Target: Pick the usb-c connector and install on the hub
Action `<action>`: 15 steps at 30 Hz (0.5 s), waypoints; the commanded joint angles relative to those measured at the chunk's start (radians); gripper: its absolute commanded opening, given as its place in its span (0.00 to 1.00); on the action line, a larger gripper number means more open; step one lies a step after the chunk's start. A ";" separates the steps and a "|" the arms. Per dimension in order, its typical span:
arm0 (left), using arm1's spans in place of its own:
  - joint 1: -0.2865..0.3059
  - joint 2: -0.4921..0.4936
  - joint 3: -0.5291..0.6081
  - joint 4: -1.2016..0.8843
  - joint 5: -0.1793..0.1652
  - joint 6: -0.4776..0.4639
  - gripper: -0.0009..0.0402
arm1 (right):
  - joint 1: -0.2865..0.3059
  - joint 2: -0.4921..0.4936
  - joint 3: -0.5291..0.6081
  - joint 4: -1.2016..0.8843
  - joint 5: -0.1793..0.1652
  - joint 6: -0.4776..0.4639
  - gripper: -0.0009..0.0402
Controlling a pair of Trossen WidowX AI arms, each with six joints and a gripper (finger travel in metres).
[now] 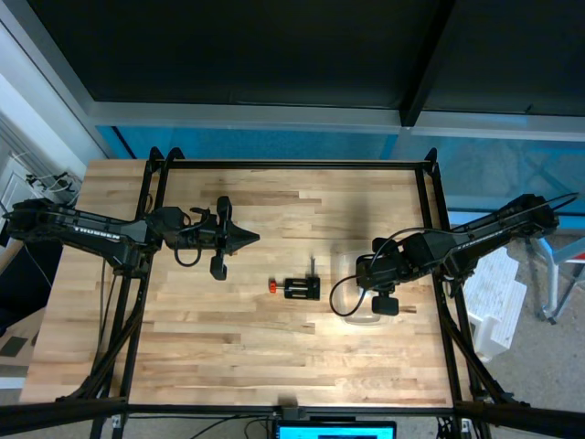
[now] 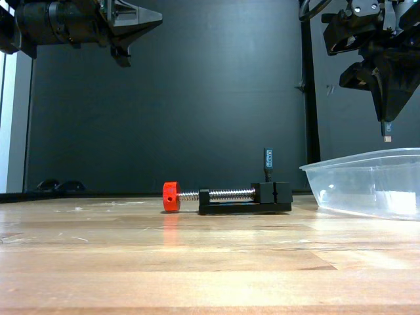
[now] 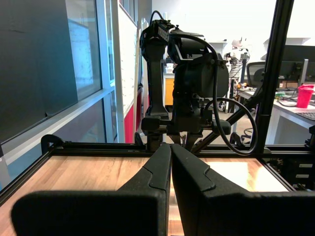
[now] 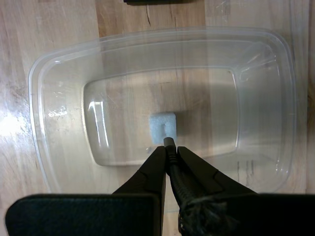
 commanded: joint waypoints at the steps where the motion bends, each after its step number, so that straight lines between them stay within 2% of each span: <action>1: 0.000 0.000 0.000 0.000 0.000 0.000 0.02 | -0.004 0.013 0.011 0.010 0.008 0.007 0.02; 15: 0.000 0.000 0.000 0.000 0.000 0.000 0.02 | -0.058 0.199 0.204 0.008 0.008 -0.023 0.02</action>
